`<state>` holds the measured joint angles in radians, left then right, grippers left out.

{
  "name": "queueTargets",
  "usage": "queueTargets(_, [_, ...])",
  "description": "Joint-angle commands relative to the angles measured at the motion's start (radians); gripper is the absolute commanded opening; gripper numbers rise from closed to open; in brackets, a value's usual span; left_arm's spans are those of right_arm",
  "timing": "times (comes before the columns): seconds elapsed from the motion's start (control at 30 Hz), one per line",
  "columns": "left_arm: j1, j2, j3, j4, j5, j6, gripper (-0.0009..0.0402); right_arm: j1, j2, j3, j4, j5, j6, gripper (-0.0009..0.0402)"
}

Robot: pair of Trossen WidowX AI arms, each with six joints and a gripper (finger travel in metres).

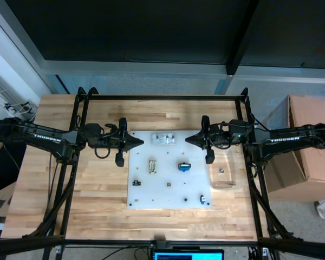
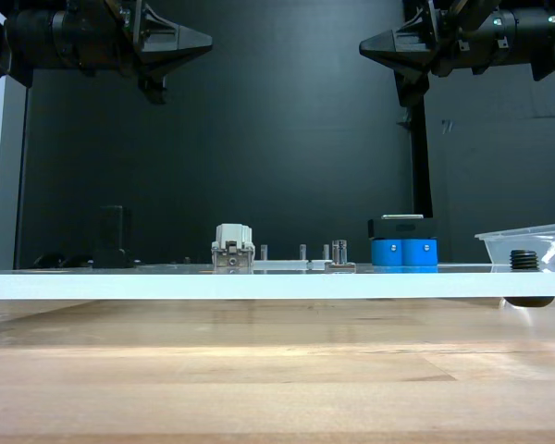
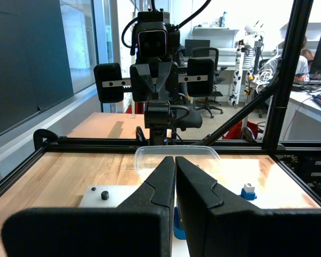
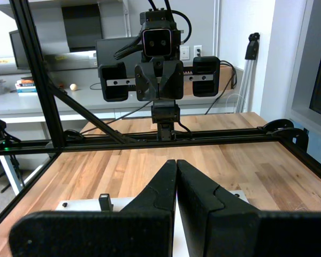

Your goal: Pick the M12 nut and place it on its threads and fasten

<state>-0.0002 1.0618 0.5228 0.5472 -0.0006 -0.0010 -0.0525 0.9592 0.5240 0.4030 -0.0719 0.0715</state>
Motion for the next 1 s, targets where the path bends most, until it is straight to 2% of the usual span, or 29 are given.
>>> queueTargets(0.03, [0.000,0.000,0.000,0.000,0.000,0.000,0.0000,0.000,-0.010,0.016,-0.073,-0.002,-0.002,0.0000])
queueTargets(0.43, [0.000,0.000,0.000,0.000,0.000,0.000,0.0000,0.005,-0.016,0.328,-0.948,-0.009,-0.107,0.0000])
queueTargets(0.63, [0.000,0.000,0.000,0.000,0.000,0.000,0.0000,0.007,-0.016,0.447,-1.258,-0.008,-0.146,0.0000])
queueTargets(0.77, [0.000,0.000,0.000,0.000,0.000,0.000,0.0000,0.008,-0.016,0.486,-1.433,-0.008,-0.277,0.0000])
queueTargets(0.9, [0.000,0.000,0.000,0.000,0.000,0.000,0.0000,0.008,-0.016,0.496,-1.575,-0.008,-0.538,0.0000])
queueTargets(1.0, [0.000,0.000,0.000,0.000,0.000,0.000,0.0000,0.009,-0.006,0.495,-1.622,-0.007,-0.617,0.0000])
